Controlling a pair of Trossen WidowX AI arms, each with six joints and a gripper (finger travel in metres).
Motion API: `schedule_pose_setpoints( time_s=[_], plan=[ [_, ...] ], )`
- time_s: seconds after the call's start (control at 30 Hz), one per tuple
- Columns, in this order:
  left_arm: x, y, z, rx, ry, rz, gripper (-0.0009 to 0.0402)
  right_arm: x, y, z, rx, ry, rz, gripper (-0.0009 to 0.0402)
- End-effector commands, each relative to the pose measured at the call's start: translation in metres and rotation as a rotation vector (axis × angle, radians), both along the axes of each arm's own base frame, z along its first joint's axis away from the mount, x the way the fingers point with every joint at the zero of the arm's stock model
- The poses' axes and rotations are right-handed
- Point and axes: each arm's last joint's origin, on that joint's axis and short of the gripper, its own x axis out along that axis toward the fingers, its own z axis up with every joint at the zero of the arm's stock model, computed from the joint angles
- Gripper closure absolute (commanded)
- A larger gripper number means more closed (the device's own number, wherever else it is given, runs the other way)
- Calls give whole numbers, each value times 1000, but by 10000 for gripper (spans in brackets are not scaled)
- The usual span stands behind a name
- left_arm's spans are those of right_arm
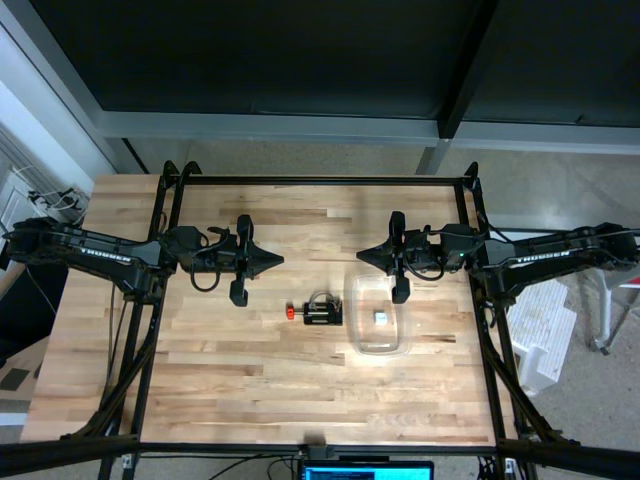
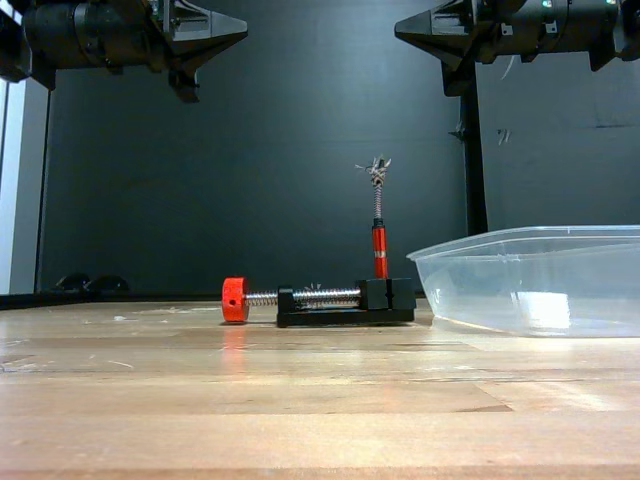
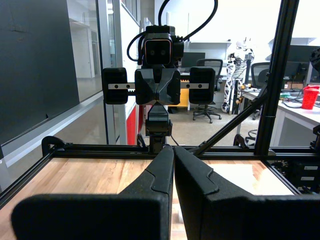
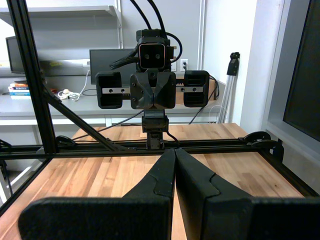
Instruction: Remove the RCA connector from the receptacle and place in the container
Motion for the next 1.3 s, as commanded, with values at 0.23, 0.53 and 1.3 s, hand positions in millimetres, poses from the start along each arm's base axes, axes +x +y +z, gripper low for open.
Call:
schedule_pose_setpoints(
  time_s=[0.23,0.53,1.3],
  plan=[
    [0,0,0,0,0,0,393,2,1,4,67,131,13,393],
    [0,0,0,0,0,0,393,11,7,7,66,597,53,393],
    [0,0,0,0,0,0,393,70,45,-17,-48,1039,39,388]
  ],
)
